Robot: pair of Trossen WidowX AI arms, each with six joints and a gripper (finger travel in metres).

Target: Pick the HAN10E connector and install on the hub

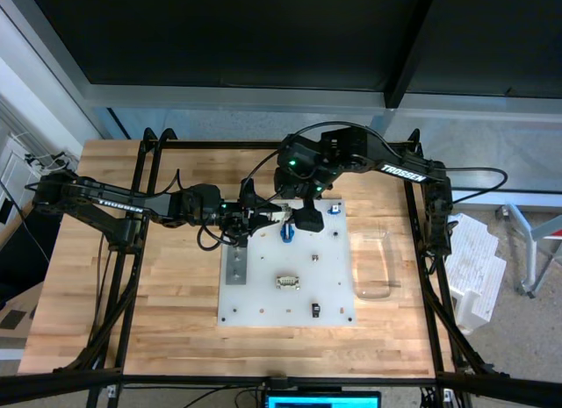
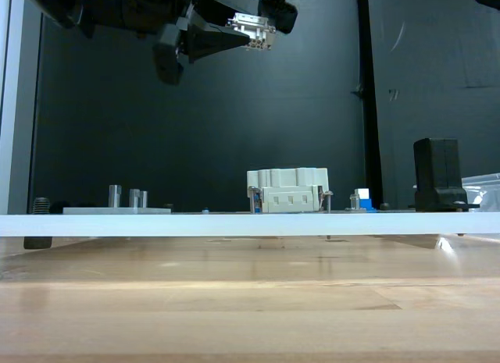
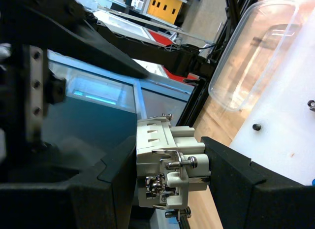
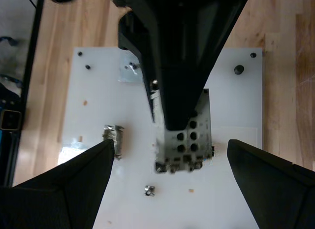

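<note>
L tool [image 3: 170, 165] pinching 1 HAN10E connector [image 2: 251, 27] mid-air, R tool [image 4: 170, 145] spread above, 1 hub [image 1: 287, 283] below

Left arm [image 1: 105, 202] and right arm [image 1: 413, 175]: matte black jointed links, each lettered TROSSEN in white, each with a small green light [image 1: 290, 167] near the wrist and black cables [image 1: 479, 173] looping alongside. Left hand [image 1: 276, 215], over the middle of the tabletop [image 1: 132, 303]: black, angular, wedge-shaped fingers [image 3: 236, 184] and a silvery rail [image 3: 34, 76] with a row of dark screws. Right hand [image 1: 307, 222], just beside it: broad black fingers [image 4: 268, 189] tapering to blunt tips.
</note>
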